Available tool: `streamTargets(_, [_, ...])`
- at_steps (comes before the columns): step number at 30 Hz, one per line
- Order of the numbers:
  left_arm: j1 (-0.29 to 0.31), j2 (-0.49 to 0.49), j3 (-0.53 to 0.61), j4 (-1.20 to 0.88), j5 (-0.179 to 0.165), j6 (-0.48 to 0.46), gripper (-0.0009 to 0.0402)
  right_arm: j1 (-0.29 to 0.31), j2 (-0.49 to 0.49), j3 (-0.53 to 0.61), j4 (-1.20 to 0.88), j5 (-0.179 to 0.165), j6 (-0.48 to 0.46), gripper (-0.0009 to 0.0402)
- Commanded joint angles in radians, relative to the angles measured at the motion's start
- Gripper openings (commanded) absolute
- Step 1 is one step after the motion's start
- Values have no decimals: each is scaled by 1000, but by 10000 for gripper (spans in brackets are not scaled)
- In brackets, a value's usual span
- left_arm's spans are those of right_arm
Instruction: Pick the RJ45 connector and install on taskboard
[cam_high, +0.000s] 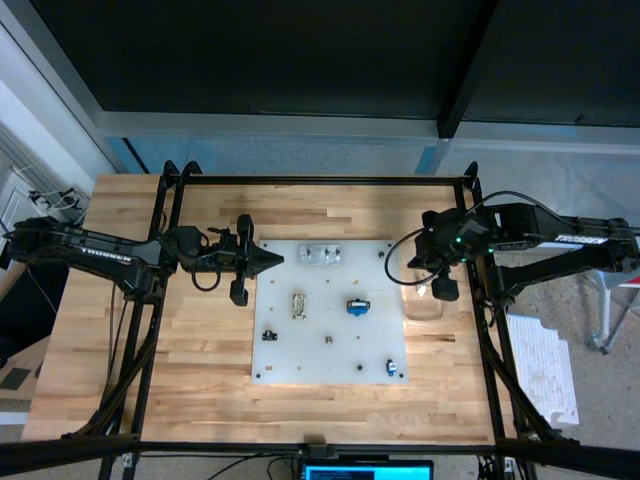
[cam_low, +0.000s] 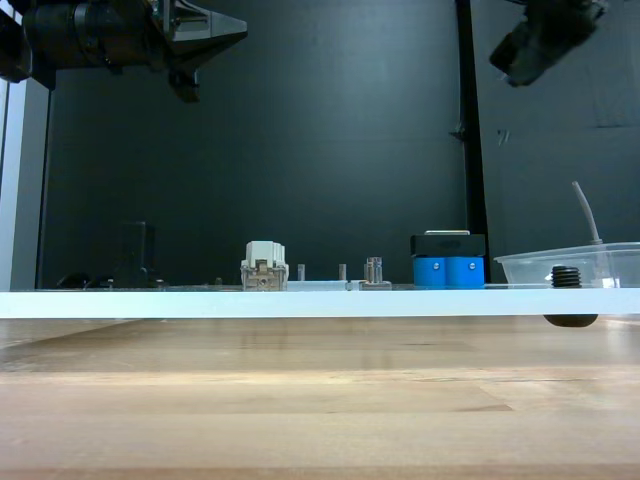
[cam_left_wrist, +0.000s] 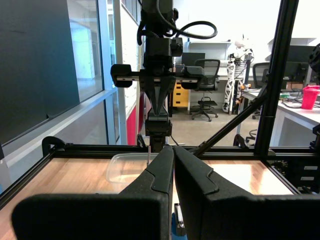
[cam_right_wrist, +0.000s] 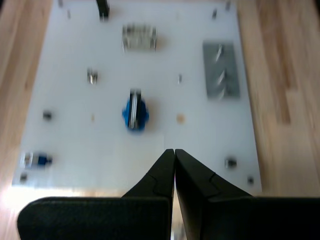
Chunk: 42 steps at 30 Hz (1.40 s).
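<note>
While inspecting both arms, found left gripper (cam_high: 275, 260) clenched on nothing, fingers pressed flat together, held level and high over the left-arm side of taskboard (cam_high: 300, 350); judged parked there, clear of the working arm's path. Found right gripper (cam_high: 441, 289) equally pinched tight, nothing visible between the fingers, hanging high over clear tray (cam_high: 425, 310) just beside the board's right edge, aimed down toward the board; judged the working arm, poised there presumably for access to loose parts. Could not make out RJ45 connector in any view; suspected inside that tray, unconfirmed; seen there only a dark screw-like piece (cam_low: 567, 275) and a pale upright stem (cam_low: 588, 215). Noted board lying flat on wooden table (cam_high: 120, 340), fittings standing upright, blue fitting (cam_high: 356, 307) near centre; receiving socket not identified with certainty. Rated task as not begun; pick outstanding. Expect need to part the fingers before descent; given a plug far smaller than the pads, little margin for misalignment; possible hazard of nudging the plug against the tray wall instead of gripping.
</note>
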Motion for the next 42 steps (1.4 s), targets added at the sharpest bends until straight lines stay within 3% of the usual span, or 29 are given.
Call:
streamTargets(1, [0,0,0,0,0,0,0,0,-2,7,-95,29,1,0])
streamTargets(4, [0,0,0,0,0,0,0,0,-2,7,-176,52,1,0])
streamTargets(12, [0,0,0,0,0,0,0,0,-3,4,-328,53,8,0])
streamTargets(19, [0,0,0,0,0,0,0,0,23,-84,-330,102,-17,7])
streamTargets(35, [0,0,0,0,0,0,0,-22,76,-301,-98,104,-13,146])
streamTargets(42, [0,0,0,0,0,0,0,-22,108,-342,-37,103,-4,182])
